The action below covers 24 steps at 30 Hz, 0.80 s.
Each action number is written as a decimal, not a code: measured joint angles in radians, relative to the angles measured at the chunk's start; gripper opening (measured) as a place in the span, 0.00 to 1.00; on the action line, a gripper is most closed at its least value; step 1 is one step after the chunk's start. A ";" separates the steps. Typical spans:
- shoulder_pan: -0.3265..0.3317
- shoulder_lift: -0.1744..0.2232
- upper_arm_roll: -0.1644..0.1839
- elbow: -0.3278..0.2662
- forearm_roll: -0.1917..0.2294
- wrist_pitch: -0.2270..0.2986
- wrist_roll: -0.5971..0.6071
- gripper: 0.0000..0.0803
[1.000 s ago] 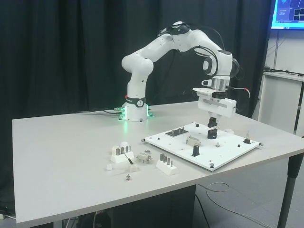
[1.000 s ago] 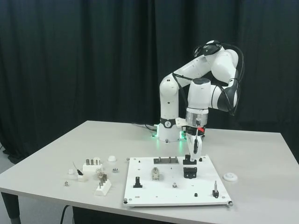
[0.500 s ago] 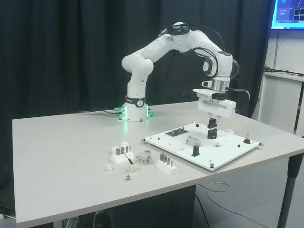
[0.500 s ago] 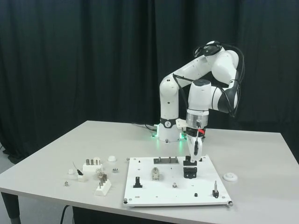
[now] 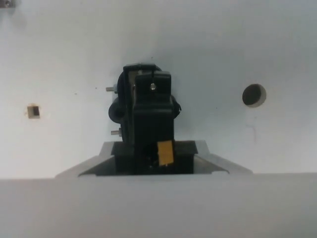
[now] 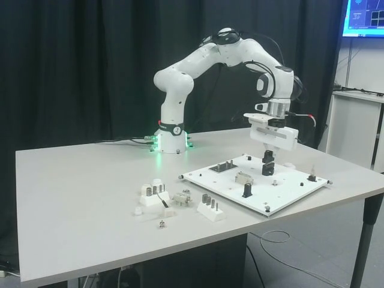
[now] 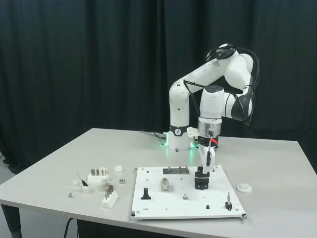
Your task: Insert D-SUB.
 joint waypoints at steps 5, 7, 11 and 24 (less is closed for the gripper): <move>0.000 0.000 0.000 0.000 0.000 0.000 -0.004 0.19; 0.000 0.000 0.000 0.000 0.000 0.000 -0.008 0.19; 0.000 0.000 0.000 0.000 -0.001 0.000 -0.012 0.19; -0.001 0.010 -0.001 0.001 -0.001 0.006 -0.022 0.19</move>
